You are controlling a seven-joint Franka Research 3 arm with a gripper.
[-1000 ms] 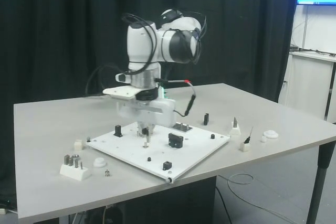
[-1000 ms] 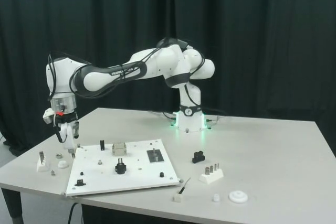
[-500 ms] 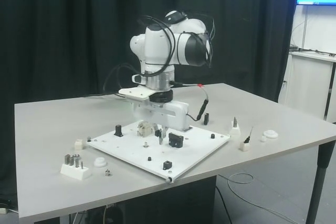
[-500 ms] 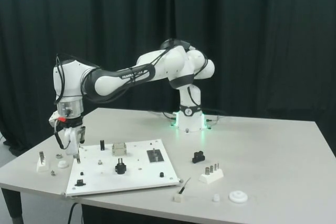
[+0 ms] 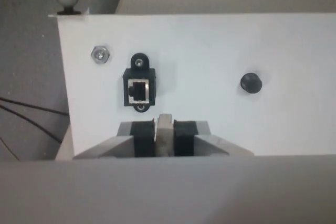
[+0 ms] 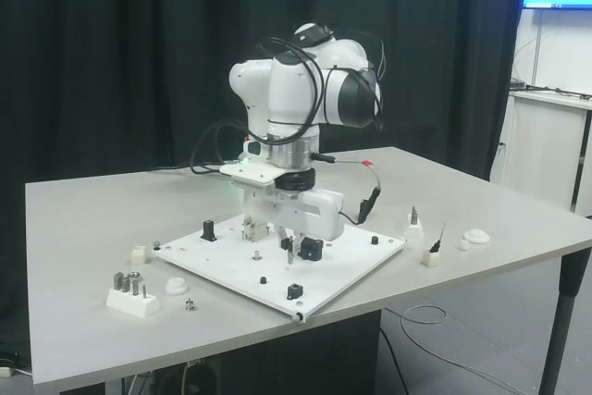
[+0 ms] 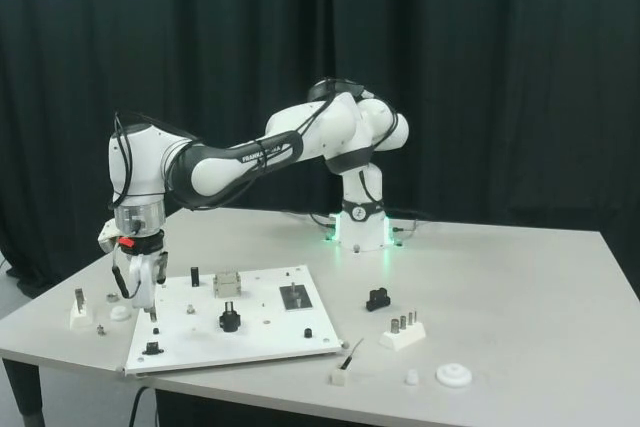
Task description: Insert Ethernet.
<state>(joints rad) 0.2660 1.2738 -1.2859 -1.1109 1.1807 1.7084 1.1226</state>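
In the wrist view my gripper (image 5: 163,129) is shut on a small white Ethernet plug (image 5: 164,121), clamped between two black pads (image 5: 143,136). The black Ethernet socket (image 5: 138,88) is screwed to the white board (image 5: 210,51) near its corner, a short way beyond the fingertips and slightly off their line. From the first room view, the gripper (image 6: 289,247) hangs just above the board (image 6: 356,259), back from the socket (image 6: 294,291) near the front corner. From the second room view, the gripper (image 7: 152,313) is above the socket (image 7: 152,348).
A black knob (image 5: 251,83) and a nut (image 5: 99,54) sit on the board beside the socket. A black fixture (image 6: 309,248) stands close to the gripper. Off the board lie a white pin holder (image 6: 129,295), small white discs (image 6: 176,286) and posts (image 6: 414,223).
The arm has swung across the board toward its front corner and come lower, carrying the plug from the board's far side to just short of the socket.
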